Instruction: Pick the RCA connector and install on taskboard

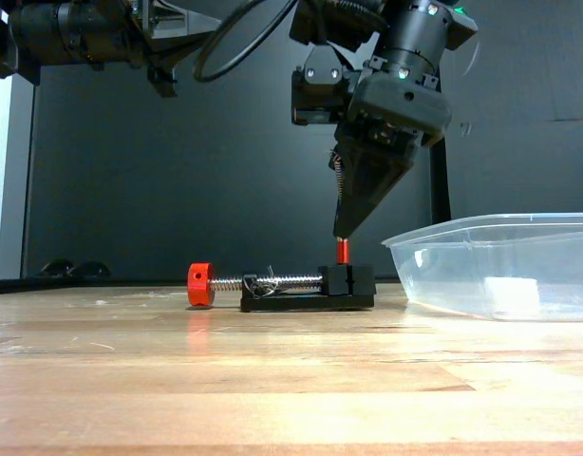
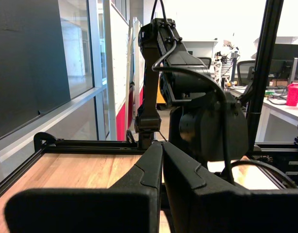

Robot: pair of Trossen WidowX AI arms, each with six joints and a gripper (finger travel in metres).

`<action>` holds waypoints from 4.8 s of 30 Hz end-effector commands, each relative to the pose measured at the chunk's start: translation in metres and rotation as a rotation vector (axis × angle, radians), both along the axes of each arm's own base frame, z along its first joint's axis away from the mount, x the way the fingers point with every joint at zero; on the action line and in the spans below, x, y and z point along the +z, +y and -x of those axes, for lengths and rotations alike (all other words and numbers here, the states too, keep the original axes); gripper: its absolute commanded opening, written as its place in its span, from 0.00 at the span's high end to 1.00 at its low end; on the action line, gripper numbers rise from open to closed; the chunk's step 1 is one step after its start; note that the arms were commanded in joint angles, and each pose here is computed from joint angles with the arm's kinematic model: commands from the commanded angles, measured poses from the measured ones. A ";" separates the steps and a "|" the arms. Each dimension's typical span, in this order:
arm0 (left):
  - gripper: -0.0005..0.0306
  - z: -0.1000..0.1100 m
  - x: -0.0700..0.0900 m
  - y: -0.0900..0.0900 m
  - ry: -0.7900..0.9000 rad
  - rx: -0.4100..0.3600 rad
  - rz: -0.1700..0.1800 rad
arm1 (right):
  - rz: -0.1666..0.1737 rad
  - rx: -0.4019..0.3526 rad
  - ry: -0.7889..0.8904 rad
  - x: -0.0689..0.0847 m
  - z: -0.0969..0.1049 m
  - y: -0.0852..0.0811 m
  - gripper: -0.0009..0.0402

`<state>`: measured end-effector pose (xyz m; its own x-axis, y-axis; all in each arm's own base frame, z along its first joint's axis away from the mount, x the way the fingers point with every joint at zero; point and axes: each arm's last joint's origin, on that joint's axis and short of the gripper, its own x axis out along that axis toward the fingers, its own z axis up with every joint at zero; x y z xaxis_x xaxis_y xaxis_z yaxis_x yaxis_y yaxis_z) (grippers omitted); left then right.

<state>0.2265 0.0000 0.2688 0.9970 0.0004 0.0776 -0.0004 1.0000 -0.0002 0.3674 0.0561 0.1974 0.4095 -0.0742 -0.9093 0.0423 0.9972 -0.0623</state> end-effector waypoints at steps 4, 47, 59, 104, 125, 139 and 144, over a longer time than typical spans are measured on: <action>0.98 0.000 0.000 0.000 -0.001 0.000 0.000 | -0.009 -0.006 -0.024 0.010 -0.001 0.001 0.64; 0.98 0.000 0.000 0.000 -0.001 0.000 0.000 | -0.066 -0.015 -0.595 0.096 0.104 -0.028 0.80; 0.98 0.000 0.000 0.000 -0.001 0.000 0.000 | -0.059 -0.062 -0.865 0.102 0.134 -0.049 0.98; 0.98 0.000 0.000 0.000 -0.001 0.000 0.000 | -0.061 0.017 -1.139 0.088 0.148 -0.057 0.98; 0.98 0.000 0.000 0.000 -0.001 0.000 0.000 | -0.070 0.013 -1.143 0.089 0.148 -0.057 0.98; 0.98 0.000 0.000 0.000 -0.001 0.000 0.000 | -0.070 0.013 -1.140 0.088 0.148 -0.057 0.98; 0.98 0.000 0.000 0.000 -0.001 0.000 0.000 | -0.071 0.013 -1.140 0.088 0.148 -0.057 0.98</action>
<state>0.2265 0.0000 0.2688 0.9970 0.0004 0.0779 -0.0004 1.0000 -0.0002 0.2197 -0.0012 0.2854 0.9996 -0.0275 -0.0109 0.0281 0.9977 0.0613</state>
